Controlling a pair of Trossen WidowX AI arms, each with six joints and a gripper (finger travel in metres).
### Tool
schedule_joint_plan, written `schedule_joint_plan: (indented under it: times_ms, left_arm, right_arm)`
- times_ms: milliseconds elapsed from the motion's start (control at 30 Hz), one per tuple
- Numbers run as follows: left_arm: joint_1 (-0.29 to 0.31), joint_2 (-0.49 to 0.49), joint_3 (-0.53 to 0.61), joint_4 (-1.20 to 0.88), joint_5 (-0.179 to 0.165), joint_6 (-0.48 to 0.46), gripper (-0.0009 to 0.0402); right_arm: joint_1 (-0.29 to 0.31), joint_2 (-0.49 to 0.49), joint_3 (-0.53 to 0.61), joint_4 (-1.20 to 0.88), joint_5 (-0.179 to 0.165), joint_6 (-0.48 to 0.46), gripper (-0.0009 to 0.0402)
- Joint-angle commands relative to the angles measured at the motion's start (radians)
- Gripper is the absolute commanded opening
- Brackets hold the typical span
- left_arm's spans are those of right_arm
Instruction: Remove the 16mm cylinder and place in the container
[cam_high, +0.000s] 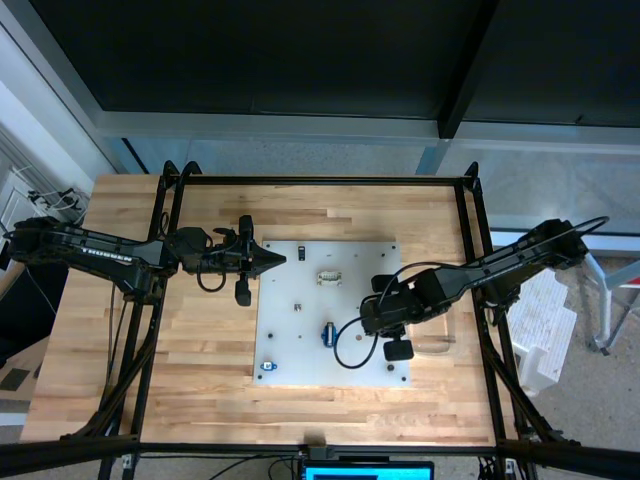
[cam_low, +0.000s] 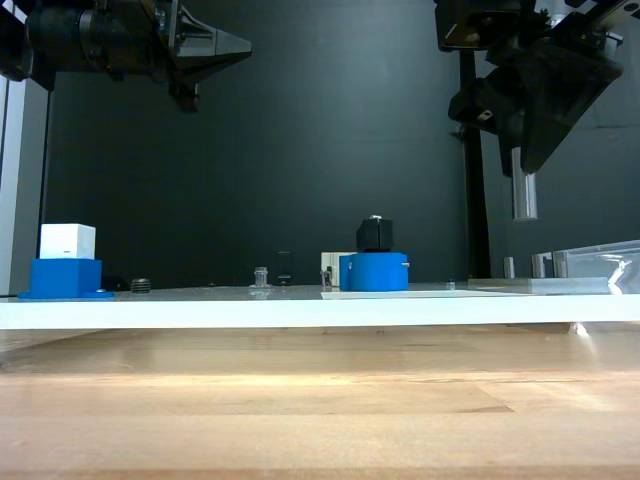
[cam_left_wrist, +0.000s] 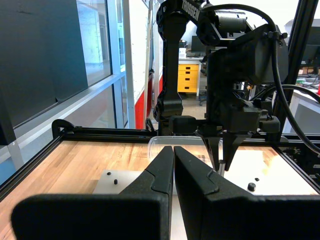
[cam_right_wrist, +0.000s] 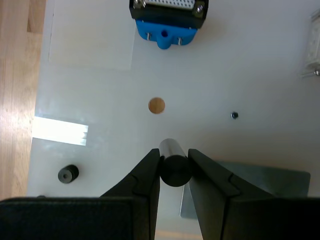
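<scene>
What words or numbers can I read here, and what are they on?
"TROSSEN": on the left arm.
"TROSSEN": on the right arm, seen from the left wrist.
The screen at the near edge: too small to read.
The left claw, shut, hangs over the white board's left edge; the right claw grips the metal peg above it.

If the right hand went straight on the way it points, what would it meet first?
Probably the white board, beside the empty hole; the 16mm cylinder in the right hand would touch first. The left hand hangs shut over the board's left edge.
</scene>
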Motion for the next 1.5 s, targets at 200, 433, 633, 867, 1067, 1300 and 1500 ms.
schedule_joint_plan:
  times_ms: [200, 433, 633, 867, 1067, 1300, 1500]
  left_arm:
    - [0.0, 0.0, 0.0, 0.0, 0.0, 0.0, 0.0]
    - [0.0, 0.0, 0.0, 0.0, 0.0, 0.0, 0.0]
    - [0.0, 0.0, 0.0, 0.0, 0.0, 0.0, 0.0]
    - [0.0, 0.0, 0.0, 0.0, 0.0, 0.0, 0.0]
    - [0.0, 0.0, 0.0, 0.0, 0.0, 0.0, 0.0]
    - [0.0, 0.0, 0.0, 0.0, 0.0, 0.0, 0.0]
    - [0.0, 0.0, 0.0, 0.0, 0.0, 0.0, 0.0]
  right_arm:
    - [0.0, -0.065, -0.073, 0.002, 0.004, 0.033, 0.0088]
    - [0.001, -0.142, -0.147, 0.001, 0.005, 0.069, 0.0144]
    - [0.003, -0.21, -0.217, 0.001, 0.004, 0.089, 0.0181]
    - [0.005, -0.291, -0.287, -0.002, 0.003, 0.114, 0.0192]
    - [0.007, -0.328, -0.312, -0.003, 0.003, 0.113, 0.0192]
    - [0.009, -0.333, -0.323, -0.001, 0.003, 0.113, 0.0193]
    - [0.01, -0.332, -0.323, 0.003, 0.003, 0.113, 0.0193]
